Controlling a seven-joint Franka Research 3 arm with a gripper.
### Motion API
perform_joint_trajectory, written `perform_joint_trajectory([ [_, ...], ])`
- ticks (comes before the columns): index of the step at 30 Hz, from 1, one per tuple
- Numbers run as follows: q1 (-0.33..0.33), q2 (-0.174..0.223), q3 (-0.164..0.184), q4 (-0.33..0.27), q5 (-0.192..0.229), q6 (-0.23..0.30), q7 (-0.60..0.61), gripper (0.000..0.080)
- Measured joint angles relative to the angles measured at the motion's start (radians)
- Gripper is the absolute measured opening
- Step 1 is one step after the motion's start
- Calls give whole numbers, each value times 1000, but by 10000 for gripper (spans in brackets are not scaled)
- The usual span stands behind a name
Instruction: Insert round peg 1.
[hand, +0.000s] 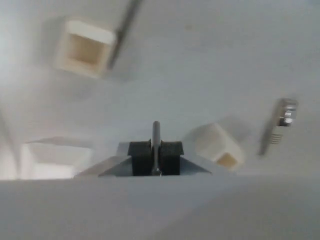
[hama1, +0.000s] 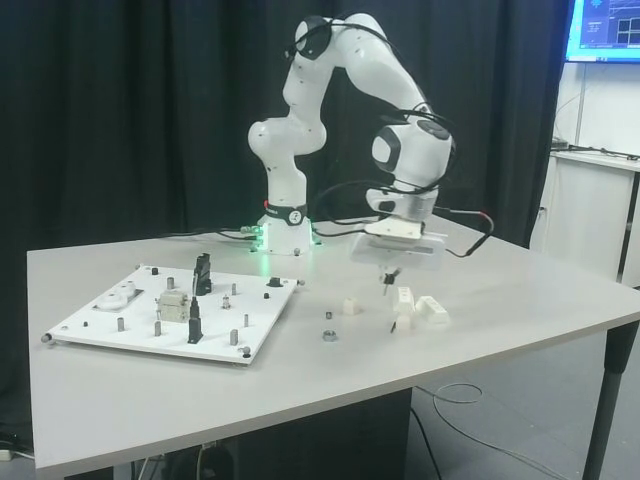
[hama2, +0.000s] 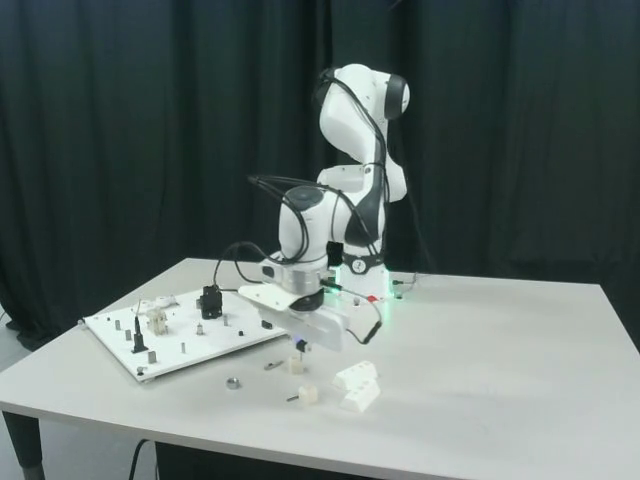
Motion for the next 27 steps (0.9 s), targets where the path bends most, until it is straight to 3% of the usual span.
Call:
perform_joint_trajectory([
  [7,-53,-29,0,-37,-47,4,-19,34],
  [18,-143,-58,-4,-75,-66,40,-107,34],
  [27,-194,-86,-39,-102,-86,85,-170,34],
])
